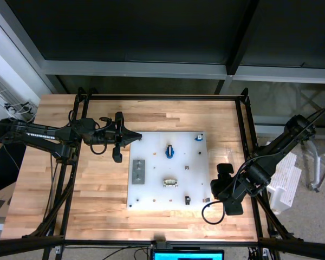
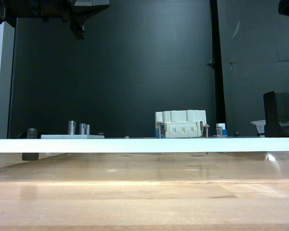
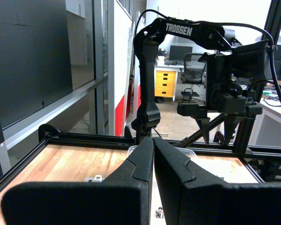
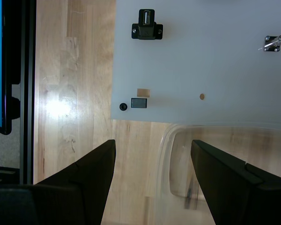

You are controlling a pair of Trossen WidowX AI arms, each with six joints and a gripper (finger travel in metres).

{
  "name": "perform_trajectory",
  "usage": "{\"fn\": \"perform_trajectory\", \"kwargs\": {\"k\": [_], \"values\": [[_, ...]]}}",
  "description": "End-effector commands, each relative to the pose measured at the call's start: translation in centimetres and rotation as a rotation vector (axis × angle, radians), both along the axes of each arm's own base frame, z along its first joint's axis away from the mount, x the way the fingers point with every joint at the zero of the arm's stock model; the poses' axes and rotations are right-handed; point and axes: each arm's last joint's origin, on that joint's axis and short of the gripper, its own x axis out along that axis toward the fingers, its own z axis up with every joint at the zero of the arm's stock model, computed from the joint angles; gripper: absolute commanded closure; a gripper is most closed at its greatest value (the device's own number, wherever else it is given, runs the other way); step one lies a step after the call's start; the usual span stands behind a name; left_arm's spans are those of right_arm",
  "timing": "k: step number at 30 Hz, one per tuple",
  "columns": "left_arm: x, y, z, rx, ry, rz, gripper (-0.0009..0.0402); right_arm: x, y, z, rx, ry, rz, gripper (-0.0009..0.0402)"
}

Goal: Pick the 16mm bar and install on taskboard

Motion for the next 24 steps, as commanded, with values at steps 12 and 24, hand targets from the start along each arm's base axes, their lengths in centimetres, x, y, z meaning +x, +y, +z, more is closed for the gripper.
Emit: {"fn": "perform_trajectory", "kwargs": {"k": [12, 24], "values": [[0.0, 0.0, 0.0, 0.000, 0.000, 0.000, 0.0393, 0.0, 0.0, 0.0, -0.003, 0.003, 0.001, 0.0169], [0.0, 0.0, 0.0, 0.000, 0.001, 0.000, 0.0393, 0.7, 0.6, -1.5, -0.067, 0.039, -0.008, 0.0169]]}}
